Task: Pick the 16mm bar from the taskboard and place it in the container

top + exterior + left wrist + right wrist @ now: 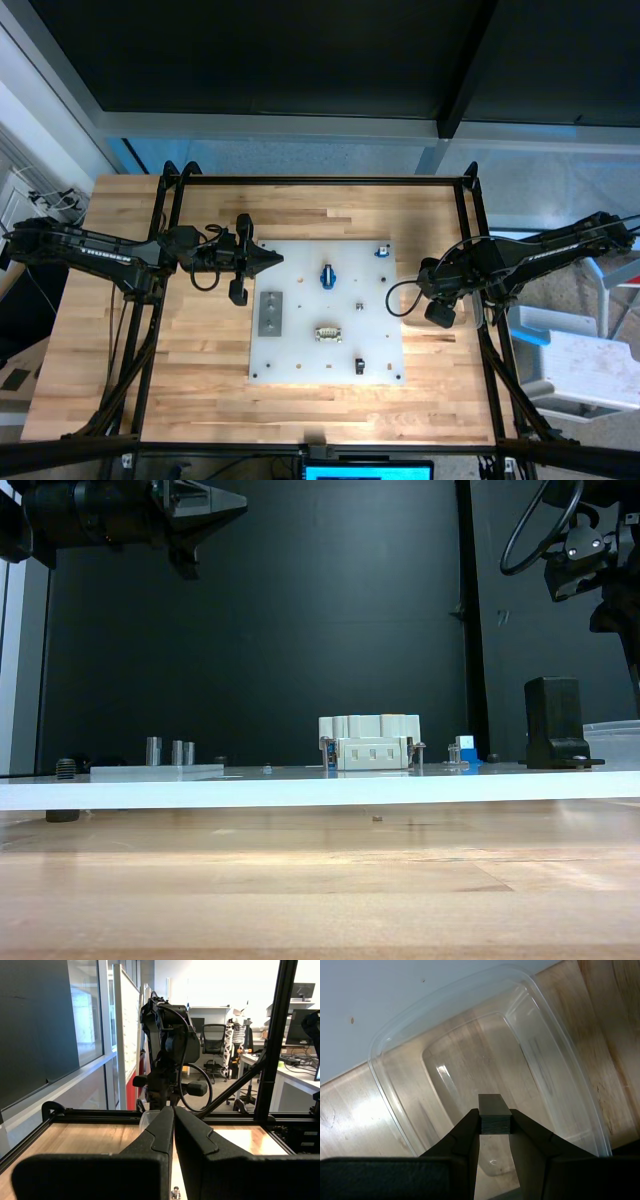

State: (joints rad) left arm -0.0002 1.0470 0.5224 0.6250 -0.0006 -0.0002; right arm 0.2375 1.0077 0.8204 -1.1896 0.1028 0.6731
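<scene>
1. Right gripper [441,314]: right of centre in the high view, over bare wood just off the right edge of the white board [300,345].
2. Its fingers [465,1135] are clamped on the small grey bar [494,1110]. The right wrist view shows the bar's flat end sticking out between the tips.
3. The bar is in the air, directly above the inside of the clear plastic tub [395,1080], not touching it.
4. The tub sits on the wooden table [200,350], just beside the board's edge. In the low view only its rim shows, at the far right edge.
5. Left gripper [272,258]: upper left of the board in the high view, pointing toward frame right, with its tips over the board's top-left corner area. The low view shows it high above the surface, in the upper left.
6. The left fingers [195,1140] are pressed together with nothing between them.
7. On the board: grey metal block [270,311] at left, blue knob [327,276] above centre, silver connector [327,333] below centre, black upright block [360,365] lower right.
</scene>
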